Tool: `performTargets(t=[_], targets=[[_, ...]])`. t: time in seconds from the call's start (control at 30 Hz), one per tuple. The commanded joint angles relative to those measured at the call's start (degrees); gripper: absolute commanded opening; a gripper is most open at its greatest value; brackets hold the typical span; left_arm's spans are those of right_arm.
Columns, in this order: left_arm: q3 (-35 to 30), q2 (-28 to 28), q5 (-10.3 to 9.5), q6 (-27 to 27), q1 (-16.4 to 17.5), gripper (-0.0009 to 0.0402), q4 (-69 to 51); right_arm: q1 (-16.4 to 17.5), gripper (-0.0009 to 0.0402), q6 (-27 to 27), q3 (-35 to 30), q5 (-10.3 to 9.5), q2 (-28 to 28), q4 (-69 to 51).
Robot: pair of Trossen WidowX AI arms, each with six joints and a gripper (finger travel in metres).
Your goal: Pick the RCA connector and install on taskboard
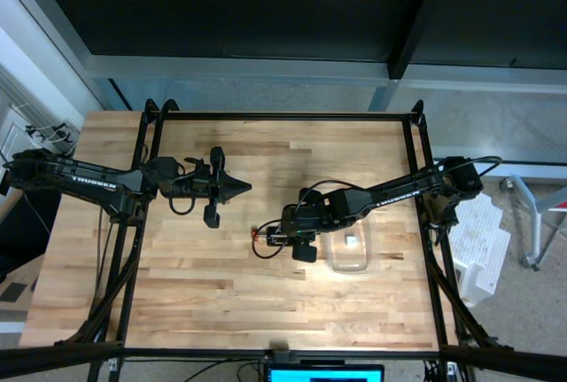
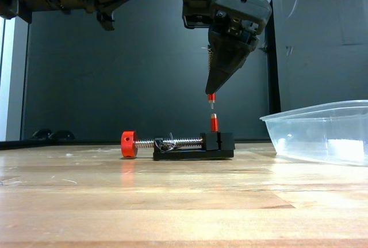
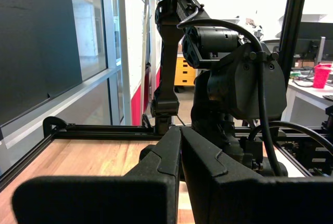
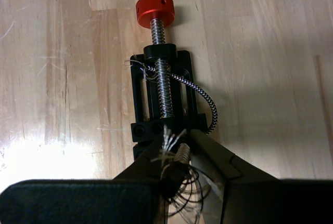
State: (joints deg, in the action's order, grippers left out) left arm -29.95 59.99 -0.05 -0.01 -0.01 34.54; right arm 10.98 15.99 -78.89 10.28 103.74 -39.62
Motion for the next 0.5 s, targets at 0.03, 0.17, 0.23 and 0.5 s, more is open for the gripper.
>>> performTargets(t=[0.03,0.17,0.23,0.5], targets=[[0.0,0.0,0.02,0.0,0.0,0.0000,0.0,0.0,0.0000,0.6,0.4,-0.33,-0.1,0.0],[0.0,0.0,0.02,0.0,0.0,0.0000,0.0,0.0,0.0000,1.5,0.9,-1.36,-0.1,0.3],[0.0,0.0,0.02,0.0,0.0,0.0000,0.0,0.0,0.0000,1.3,0.9,-1.27,-0.1,0.4],[0.0,0.0,0.02,0.0,0.0,0.0000,0.0,0.0,0.0000,0.9,1.1,-1.29,-0.1,1.0]])
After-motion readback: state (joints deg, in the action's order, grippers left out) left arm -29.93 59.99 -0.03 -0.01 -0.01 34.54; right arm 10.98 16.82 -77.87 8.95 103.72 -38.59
